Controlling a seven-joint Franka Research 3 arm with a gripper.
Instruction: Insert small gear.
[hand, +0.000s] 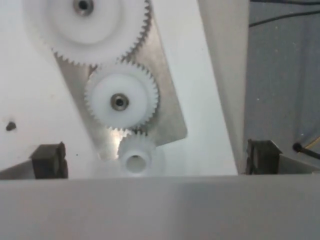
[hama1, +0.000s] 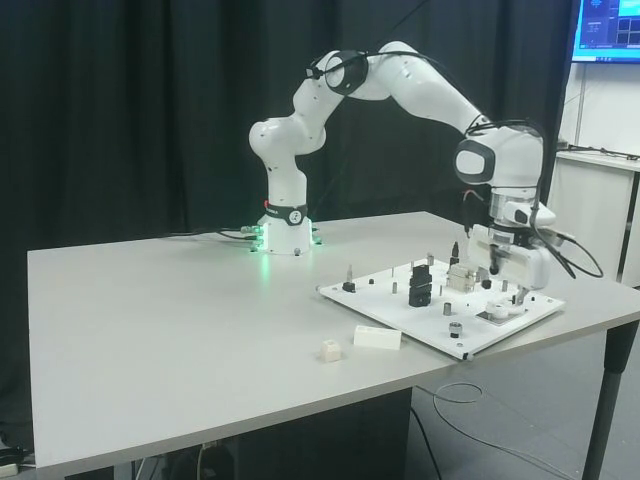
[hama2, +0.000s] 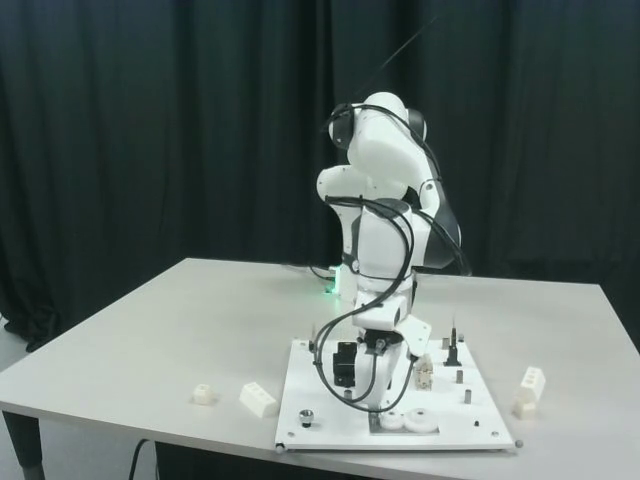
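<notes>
In the wrist view a small white gear (hand: 135, 155) sits at the end of a grey metal plate (hand: 167, 117). Its teeth meet a medium white gear (hand: 121, 95), which meshes with a large white gear (hand: 87, 27). My gripper (hand: 155, 159) hovers over the small gear, open. The black fingertips (hand: 48, 160) stand far apart on either side and touch nothing. In the first room view the gripper (hama1: 508, 290) hangs just above the near right part of the white board (hama1: 400, 310). In the second room view two white gears (hama2: 410, 421) lie at the board's front edge below the gripper (hama2: 385, 400).
Black fixtures (hama1: 420, 283) and thin pegs stand on the board. Two white blocks (hama1: 377, 338) lie on the grey table beside the board, and another white block (hama2: 527, 385) lies on its other side. The board lies near the table edge. Green lights glow at the arm's base (hama1: 285, 235).
</notes>
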